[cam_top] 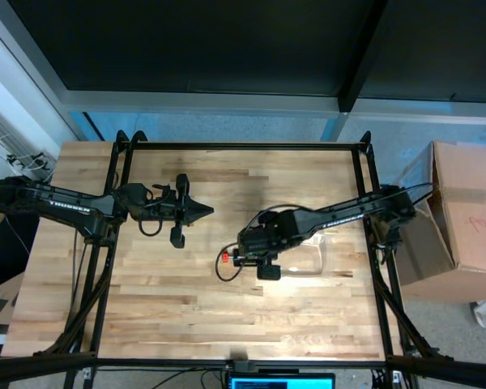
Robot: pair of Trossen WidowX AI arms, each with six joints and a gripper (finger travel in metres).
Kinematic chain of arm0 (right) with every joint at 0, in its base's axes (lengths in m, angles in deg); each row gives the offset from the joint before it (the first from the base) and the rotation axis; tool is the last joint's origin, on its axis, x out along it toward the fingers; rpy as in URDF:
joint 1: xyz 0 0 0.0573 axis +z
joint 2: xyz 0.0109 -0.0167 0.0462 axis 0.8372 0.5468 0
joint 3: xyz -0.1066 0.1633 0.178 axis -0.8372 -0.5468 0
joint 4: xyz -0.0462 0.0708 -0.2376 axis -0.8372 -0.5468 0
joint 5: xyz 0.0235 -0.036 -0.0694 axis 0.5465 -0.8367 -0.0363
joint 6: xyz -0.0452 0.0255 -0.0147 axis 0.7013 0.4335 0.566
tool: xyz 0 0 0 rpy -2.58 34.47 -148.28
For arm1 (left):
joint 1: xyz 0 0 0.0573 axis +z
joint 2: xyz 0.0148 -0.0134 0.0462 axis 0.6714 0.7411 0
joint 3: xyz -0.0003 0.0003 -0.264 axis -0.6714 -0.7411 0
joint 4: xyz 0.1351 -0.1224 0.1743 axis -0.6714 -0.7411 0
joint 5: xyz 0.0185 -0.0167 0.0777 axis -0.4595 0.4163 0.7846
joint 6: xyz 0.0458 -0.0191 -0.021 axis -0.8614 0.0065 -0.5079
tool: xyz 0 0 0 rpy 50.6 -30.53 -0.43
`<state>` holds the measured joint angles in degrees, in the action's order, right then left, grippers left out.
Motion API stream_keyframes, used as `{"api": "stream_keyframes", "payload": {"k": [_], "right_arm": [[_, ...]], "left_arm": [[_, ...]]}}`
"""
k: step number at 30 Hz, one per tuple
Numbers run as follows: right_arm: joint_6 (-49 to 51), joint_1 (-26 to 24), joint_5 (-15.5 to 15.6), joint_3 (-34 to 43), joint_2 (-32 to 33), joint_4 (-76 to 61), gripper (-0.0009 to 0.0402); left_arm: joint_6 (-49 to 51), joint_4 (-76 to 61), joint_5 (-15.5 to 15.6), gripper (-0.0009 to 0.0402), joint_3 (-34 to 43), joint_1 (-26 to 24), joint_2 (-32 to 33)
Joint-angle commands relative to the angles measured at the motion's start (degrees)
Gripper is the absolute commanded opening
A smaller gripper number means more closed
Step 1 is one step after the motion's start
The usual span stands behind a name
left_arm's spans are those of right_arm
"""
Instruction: Remove the USB-C connector from the USB-C receptacle and place in the container
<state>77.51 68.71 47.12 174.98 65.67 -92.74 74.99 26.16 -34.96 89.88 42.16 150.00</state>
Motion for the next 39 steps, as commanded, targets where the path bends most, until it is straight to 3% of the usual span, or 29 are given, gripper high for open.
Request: {"api": "stream_keyframes", "payload": {"k": [1,16,29,39], "right_arm": [[0.04,-0.04,0.46,-0.13,-0.55,-0.17,0.0000],[-0.74,0.09,0.85,-0.90,-5.01,-1.01,0.0000],[-3.80,2.03,0.92,-20.31,-17.49,6.14,0.0000],[-4.61,4.24,0.94,-33.77,-22.27,10.62,0.0000]], "left_arm": [[0.00,0.00,0.00,0.0000,0.02,0.02,0.00],[0.00,0.00,0.00,0.0000,0.02,0.00,0.04],[0.00,0.00,0.00,0.0000,0.02,0.02,0.00],[0.00,0.00,0.00,0.0000,0.02,0.00,0.00]]}}
